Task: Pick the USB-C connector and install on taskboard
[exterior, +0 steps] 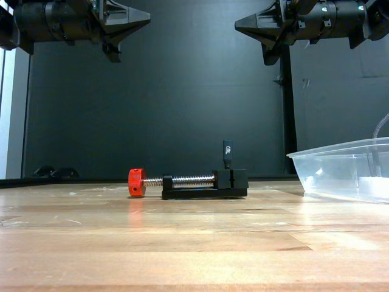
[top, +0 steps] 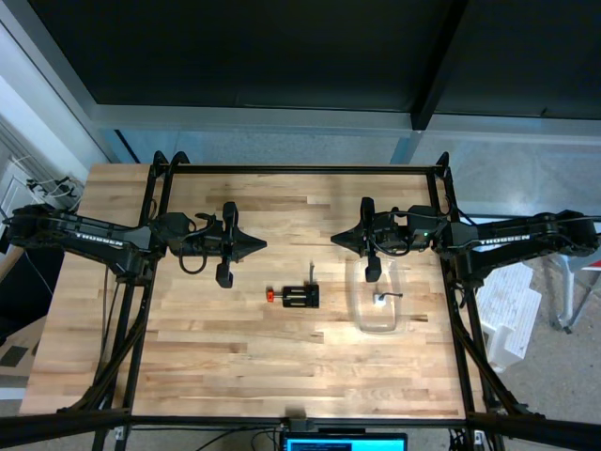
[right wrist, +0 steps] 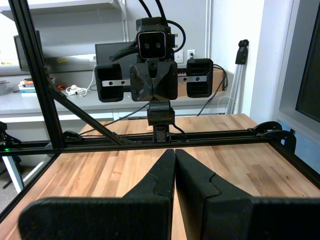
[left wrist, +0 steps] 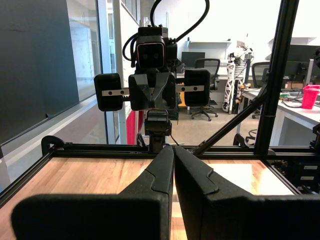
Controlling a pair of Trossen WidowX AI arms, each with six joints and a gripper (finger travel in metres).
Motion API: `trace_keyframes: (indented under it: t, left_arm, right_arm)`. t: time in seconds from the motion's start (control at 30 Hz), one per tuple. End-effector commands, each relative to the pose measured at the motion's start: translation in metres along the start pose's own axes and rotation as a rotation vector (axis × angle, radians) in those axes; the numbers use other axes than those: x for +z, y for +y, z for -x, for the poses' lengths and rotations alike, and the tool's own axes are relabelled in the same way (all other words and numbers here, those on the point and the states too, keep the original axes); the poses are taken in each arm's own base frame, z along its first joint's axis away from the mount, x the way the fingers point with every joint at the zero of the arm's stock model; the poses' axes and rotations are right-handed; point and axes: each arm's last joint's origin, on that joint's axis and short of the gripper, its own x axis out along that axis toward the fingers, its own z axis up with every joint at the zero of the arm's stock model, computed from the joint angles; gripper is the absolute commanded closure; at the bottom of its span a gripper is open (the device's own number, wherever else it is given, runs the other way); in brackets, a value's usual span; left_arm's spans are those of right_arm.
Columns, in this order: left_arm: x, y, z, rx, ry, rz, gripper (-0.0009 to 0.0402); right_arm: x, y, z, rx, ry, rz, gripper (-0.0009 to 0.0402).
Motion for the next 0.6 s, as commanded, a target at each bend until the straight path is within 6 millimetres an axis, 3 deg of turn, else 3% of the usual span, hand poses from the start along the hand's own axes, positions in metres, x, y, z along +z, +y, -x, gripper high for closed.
trace_keyframes:
  t: [0.03,0.43,0.6]
  left_arm:
    - [0.0,0.0,0.0,0.0,0.0,0.0,0.0393]
    - [0.0,0.0,0.0,0.0,0.0,0.0,0.0393]
    - [0.0,0.0,0.0,0.0,0.0,0.0,0.0393]
  right_arm:
    - [0.0,0.0,0.0,0.0,-0.002,0.0,0.0393]
    - [0.001,0.0,0.0,0.001,-0.003,-0.024,0.0393]
    - [0.011,0.001,0.001,-0.013,0.147,-0.02,0.0393]
